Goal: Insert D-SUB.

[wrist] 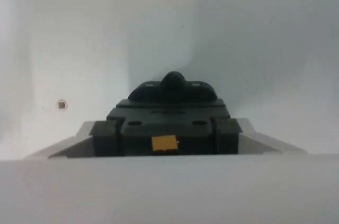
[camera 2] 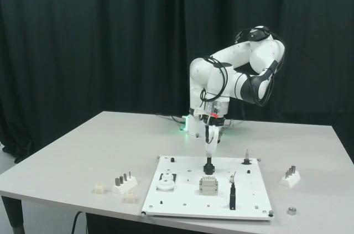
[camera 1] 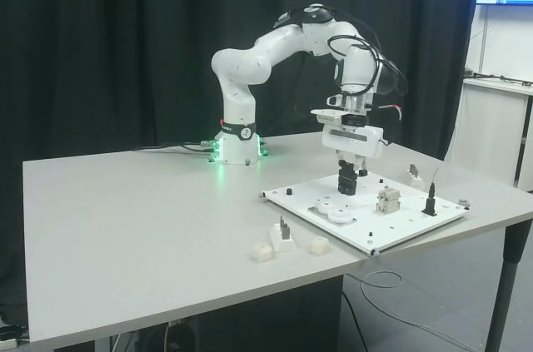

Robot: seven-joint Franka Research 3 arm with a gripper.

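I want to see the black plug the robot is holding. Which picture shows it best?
The wrist view: the black D-SUB plug fills the middle, clamped by the end effector. The first room view shows it only as a small dark piece above the white board. The second room view shows even less.

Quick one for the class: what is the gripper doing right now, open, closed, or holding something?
Gripper: closed on the black D-SUB connector, held above the white board.
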